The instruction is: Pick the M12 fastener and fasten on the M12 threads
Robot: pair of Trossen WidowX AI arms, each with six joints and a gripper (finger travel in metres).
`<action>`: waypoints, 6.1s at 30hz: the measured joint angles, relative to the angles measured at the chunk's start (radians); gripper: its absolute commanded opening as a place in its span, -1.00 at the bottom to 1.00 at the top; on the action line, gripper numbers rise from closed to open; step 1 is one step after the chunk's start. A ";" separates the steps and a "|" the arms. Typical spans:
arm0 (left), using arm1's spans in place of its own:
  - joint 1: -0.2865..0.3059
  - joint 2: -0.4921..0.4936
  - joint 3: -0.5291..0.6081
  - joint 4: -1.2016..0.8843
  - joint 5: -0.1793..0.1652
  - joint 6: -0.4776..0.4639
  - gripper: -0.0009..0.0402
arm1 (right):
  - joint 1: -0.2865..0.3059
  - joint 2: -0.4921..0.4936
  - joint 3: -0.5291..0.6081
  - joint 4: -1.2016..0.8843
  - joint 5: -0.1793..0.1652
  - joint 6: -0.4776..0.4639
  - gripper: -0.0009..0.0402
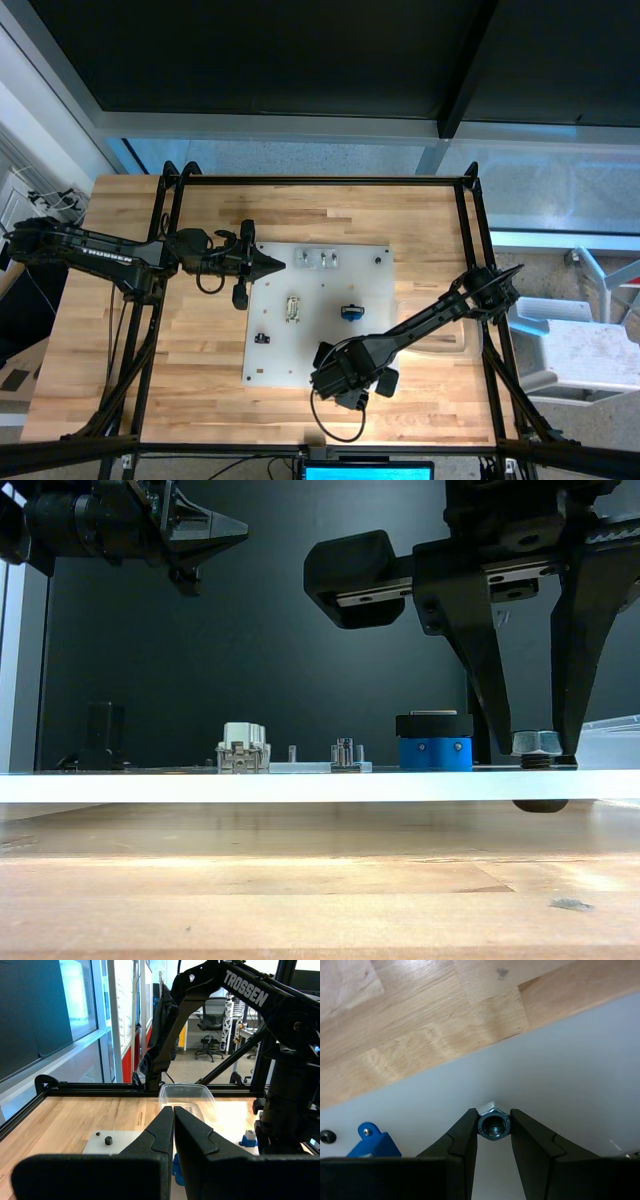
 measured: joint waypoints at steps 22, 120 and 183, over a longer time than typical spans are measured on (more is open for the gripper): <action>0.000 0.000 0.000 0.000 0.000 0.000 -0.96 | -0.021 0.001 -0.001 0.007 0.002 0.371 -0.88; 0.000 0.000 0.000 0.000 0.000 0.000 -0.96 | -0.027 0.032 0.030 0.002 -0.007 3.528 -0.88; 0.000 0.000 0.000 0.000 0.000 0.000 -0.96 | -0.029 0.026 0.029 -0.016 -0.006 3.772 -0.51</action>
